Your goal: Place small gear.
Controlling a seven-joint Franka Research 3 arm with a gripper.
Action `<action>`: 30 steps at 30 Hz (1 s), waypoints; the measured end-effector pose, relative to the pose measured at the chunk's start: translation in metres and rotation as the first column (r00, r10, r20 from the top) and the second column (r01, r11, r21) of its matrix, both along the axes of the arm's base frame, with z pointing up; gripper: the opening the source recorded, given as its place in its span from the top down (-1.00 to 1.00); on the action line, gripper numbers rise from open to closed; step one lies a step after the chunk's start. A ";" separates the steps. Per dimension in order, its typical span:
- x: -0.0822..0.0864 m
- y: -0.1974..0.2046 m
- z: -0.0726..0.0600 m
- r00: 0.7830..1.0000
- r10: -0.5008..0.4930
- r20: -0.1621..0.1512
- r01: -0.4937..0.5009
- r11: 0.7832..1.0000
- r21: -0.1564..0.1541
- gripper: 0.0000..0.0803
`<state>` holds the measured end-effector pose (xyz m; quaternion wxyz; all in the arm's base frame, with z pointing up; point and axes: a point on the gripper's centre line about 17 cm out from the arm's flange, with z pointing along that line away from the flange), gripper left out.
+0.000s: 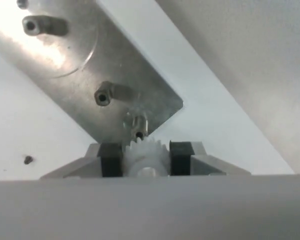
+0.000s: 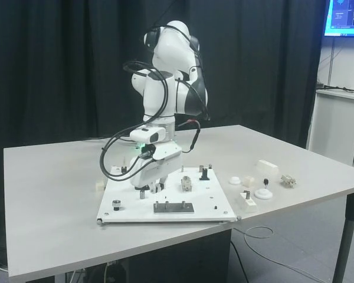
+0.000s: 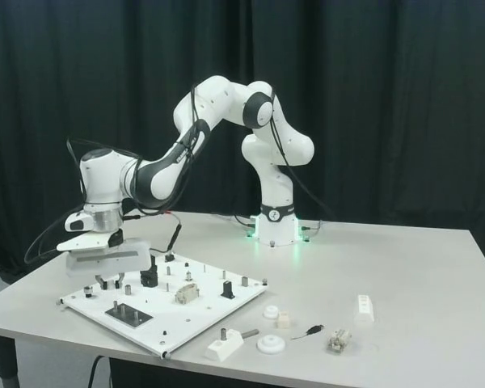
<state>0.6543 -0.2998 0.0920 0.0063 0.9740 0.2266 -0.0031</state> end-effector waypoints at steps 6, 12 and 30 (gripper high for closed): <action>0.000 -0.001 0.005 1.000 0.000 -0.005 0.000 1.000 0.003 0.51; -0.001 -0.003 0.005 1.000 -0.003 -0.007 0.003 1.000 0.001 0.51; -0.005 -0.004 -0.003 1.000 -0.004 -0.021 0.005 1.000 0.002 0.51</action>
